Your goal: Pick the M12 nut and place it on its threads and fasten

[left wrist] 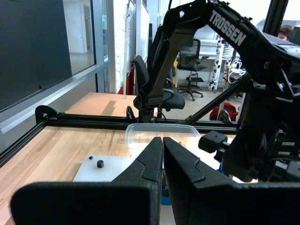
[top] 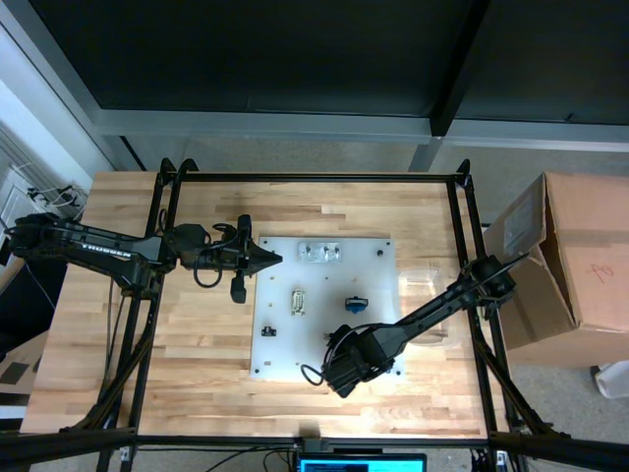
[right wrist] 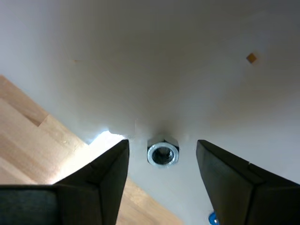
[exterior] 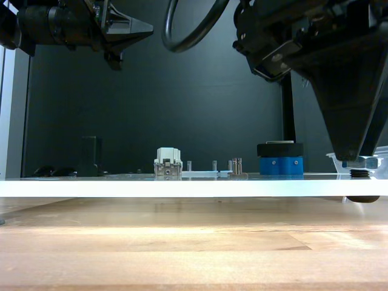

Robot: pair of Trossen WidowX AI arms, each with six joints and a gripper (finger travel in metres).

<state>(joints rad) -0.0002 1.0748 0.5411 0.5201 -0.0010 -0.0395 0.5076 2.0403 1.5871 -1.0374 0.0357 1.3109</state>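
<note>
The silver nut (right wrist: pixel 162 153) sat atop its black stud (exterior: pixel 362 174), ribs showing beneath, at the white board's (top: pixel 285 334) 5 o'clock. The right gripper (right wrist: pixel 162 143) hung over it, fingers spread and clear of it. A clear tray (left wrist: pixel 161 131) stood at 3 o'clock, its contents unclear. The left gripper (top: pixel 267 259) hovered at 10 o'clock with its fingers pressed together.
</note>
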